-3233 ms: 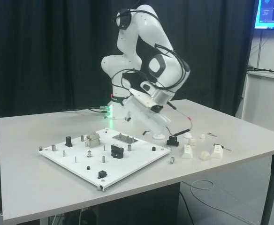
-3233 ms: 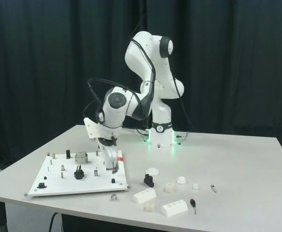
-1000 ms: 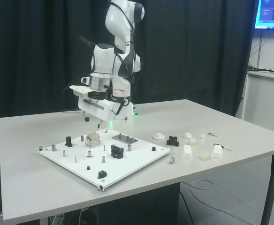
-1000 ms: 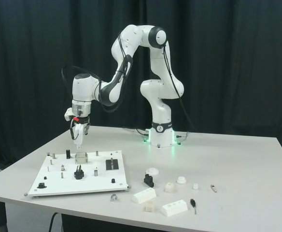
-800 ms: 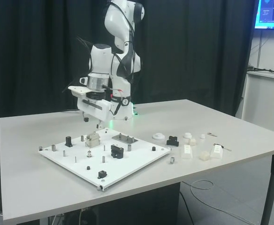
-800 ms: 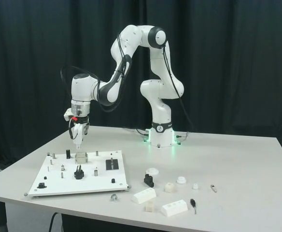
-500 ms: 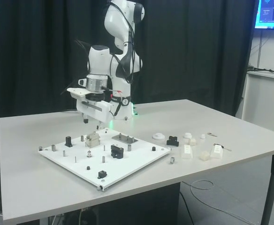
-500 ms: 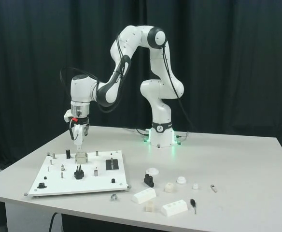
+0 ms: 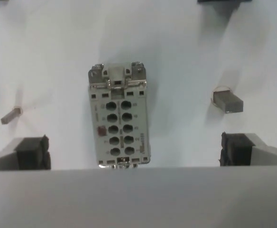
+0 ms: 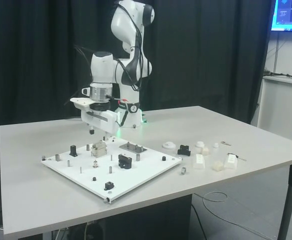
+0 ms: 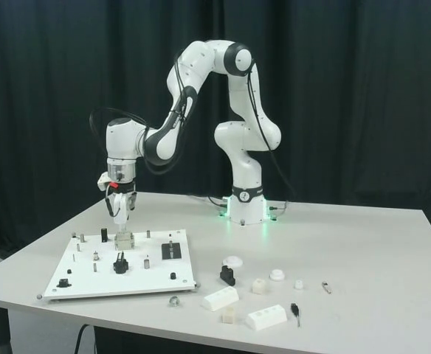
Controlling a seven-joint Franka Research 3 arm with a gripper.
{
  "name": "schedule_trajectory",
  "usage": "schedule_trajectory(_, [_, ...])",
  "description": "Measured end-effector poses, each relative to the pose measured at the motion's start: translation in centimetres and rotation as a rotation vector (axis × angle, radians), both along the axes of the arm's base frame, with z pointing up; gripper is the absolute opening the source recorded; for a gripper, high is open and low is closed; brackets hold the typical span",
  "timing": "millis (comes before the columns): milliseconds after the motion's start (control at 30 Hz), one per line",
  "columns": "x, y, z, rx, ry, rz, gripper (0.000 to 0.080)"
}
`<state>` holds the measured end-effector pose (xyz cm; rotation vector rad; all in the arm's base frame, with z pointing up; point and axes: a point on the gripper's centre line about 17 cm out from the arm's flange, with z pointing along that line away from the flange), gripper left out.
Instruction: Remove waterproof.
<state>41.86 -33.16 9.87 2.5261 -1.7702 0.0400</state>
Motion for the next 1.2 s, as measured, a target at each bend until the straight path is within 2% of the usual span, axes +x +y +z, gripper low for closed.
schedule_trajectory(567, [-0.3,0.3,-1.3,0.020,0.011,-0.004,0.0800])
schedule_trajectory(1200, [0.3,0.5,-3.4,0.029,-0.012,-0.017,0.0800])
